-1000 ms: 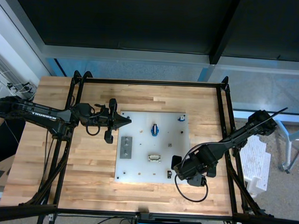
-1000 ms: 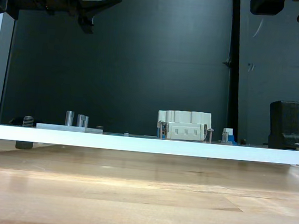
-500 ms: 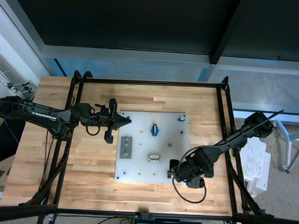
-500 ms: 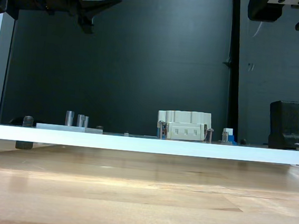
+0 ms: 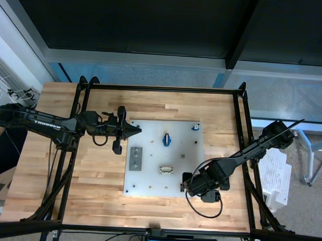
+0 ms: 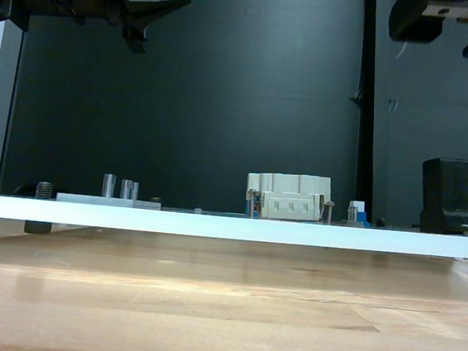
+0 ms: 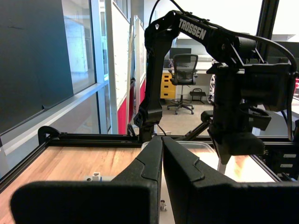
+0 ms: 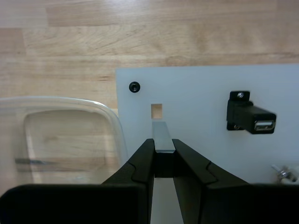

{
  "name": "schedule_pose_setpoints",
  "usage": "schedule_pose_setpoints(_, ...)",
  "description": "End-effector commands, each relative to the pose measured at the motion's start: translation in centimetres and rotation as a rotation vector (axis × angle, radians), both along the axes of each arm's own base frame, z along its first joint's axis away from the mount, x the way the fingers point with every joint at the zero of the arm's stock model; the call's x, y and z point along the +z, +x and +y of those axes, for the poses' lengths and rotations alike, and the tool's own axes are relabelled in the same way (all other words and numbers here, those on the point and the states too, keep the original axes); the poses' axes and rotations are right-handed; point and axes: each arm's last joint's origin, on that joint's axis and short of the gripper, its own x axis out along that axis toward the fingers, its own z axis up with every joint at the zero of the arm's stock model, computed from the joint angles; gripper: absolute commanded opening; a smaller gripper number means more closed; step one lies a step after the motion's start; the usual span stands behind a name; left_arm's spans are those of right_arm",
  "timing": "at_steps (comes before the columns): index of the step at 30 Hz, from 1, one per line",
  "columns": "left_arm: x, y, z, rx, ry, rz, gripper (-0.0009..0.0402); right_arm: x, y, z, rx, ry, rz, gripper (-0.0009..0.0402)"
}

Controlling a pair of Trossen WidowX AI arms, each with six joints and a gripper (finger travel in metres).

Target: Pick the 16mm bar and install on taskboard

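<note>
16mm bar (image 8: 163,136) first, right wrist view: sits pinched between the tips of the right pincer (image 8: 163,148), which is clamped on its back end and leaves the front end poking out free. Points down at the white taskboard (image 8: 210,84), lined up with a small square hole (image 8: 157,110) near the board's edge, beside the clear tray (image 8: 60,135). Looks like solid dull metal, so probably stiff, hefty for its size and slick against the pads. Guessing best held square across its sides and well back from the tip, keeping the front clear to go into the hole. Could twist or slide on snagging the rim.

High view: puts the right pincer over the near right part of the taskboard. Can't make out the bar from up there. Shows the left pincer (image 5: 135,130) near the board's far left corner, above the counter (image 5: 95,192).

Low view: catches both pincers well above the board, the right one cut off at the edge. No bar visible, just a black block (image 6: 445,196) standing on the board below it.

Left wrist view: shows the left pincer pressed together on nothing, aimed across at the right arm (image 7: 233,93).
</note>
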Motion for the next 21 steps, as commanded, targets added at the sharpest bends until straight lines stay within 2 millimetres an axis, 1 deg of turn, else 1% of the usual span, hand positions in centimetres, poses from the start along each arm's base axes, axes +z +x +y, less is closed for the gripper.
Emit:
schedule_pose_setpoints(1, 0.0, 0.0, 0.0, 0.000, 0.000, 0.000, 0.0000, -0.3, 0.2, 0.1, -0.038, -0.012, 0.006, 0.0000)
schedule_pose_setpoints(4, 0.0, 0.0, 0.0, 0.000, 0.000, 0.000, 0.0000, -0.5, 0.3, 0.1, -0.040, -0.035, -0.006, 0.0000)
schedule_pose_setpoints(15, 0.0, 0.0, 0.0, 0.000, 0.000, 0.000, 0.0000, -0.7, 0.1, 0.4, -0.031, -0.036, -0.004, 0.0000)
schedule_pose_setpoints(21, 0.0, 0.0, 0.0, 0.000, 0.000, 0.000, 0.0000, -1.4, 0.2, 0.7, -0.024, -0.041, 0.014, 0.0000)
